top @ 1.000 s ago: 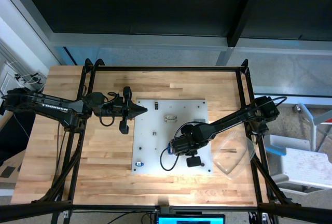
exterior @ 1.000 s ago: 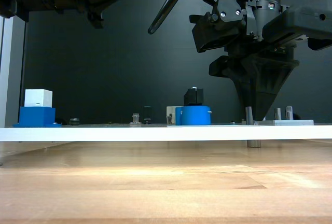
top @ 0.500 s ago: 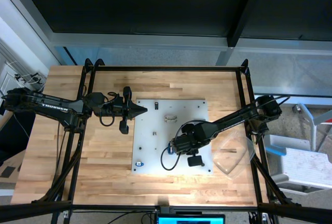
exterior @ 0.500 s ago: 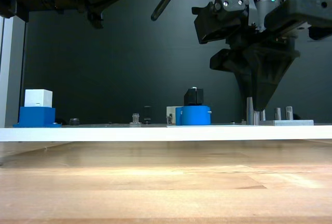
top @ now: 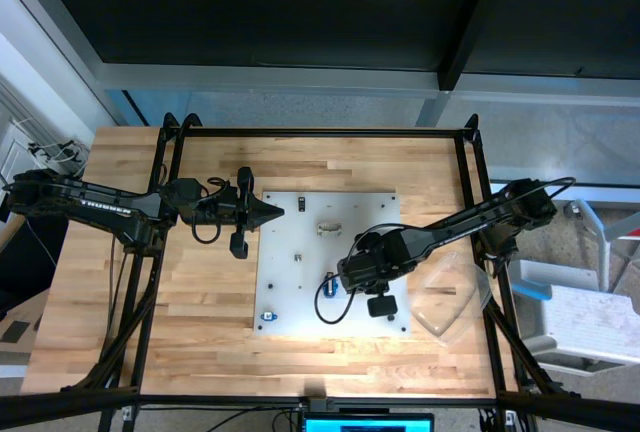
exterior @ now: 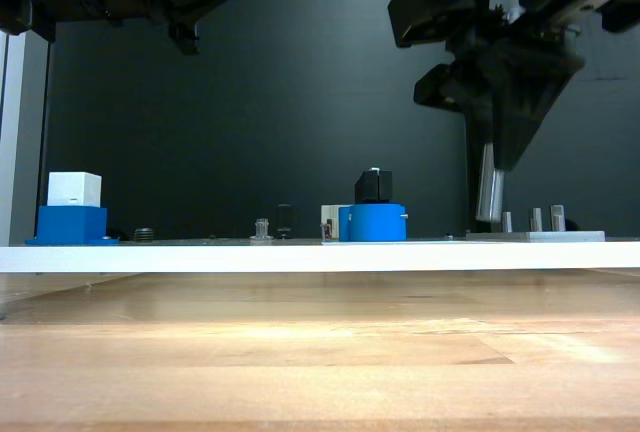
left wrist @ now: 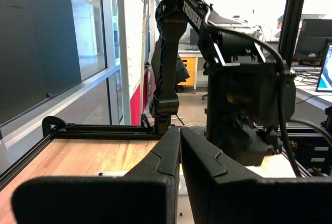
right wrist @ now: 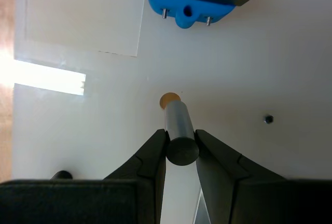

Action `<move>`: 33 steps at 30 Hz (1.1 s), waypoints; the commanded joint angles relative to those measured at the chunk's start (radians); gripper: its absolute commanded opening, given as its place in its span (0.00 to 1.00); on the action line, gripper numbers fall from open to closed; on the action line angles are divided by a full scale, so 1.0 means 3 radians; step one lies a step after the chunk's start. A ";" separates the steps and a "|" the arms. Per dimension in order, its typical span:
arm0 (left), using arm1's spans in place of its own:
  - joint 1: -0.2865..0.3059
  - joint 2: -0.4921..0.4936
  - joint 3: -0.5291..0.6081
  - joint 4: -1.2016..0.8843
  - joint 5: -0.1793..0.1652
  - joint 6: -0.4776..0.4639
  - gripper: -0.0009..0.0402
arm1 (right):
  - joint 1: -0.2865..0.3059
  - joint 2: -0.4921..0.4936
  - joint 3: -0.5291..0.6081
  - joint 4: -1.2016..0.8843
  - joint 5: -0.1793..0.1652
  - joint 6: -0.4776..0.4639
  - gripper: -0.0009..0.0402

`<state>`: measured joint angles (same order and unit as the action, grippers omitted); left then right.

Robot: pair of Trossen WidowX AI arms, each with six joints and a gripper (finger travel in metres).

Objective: Pick the 16mm cylinder and place it in the container

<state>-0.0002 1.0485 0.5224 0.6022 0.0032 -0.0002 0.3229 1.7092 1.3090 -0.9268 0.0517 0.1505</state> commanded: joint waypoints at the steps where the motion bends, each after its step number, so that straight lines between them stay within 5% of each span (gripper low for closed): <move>1: 0.0000 0.0001 0.0001 0.0001 0.0000 0.0001 0.02 | 0.0001 -0.0069 0.0001 -0.0038 -0.0003 0.0008 0.12; 33: 0.0001 0.0001 0.0001 0.0001 0.0000 0.0000 0.02 | 0.0142 -0.0871 -0.0209 -0.0627 0.0000 0.0599 0.12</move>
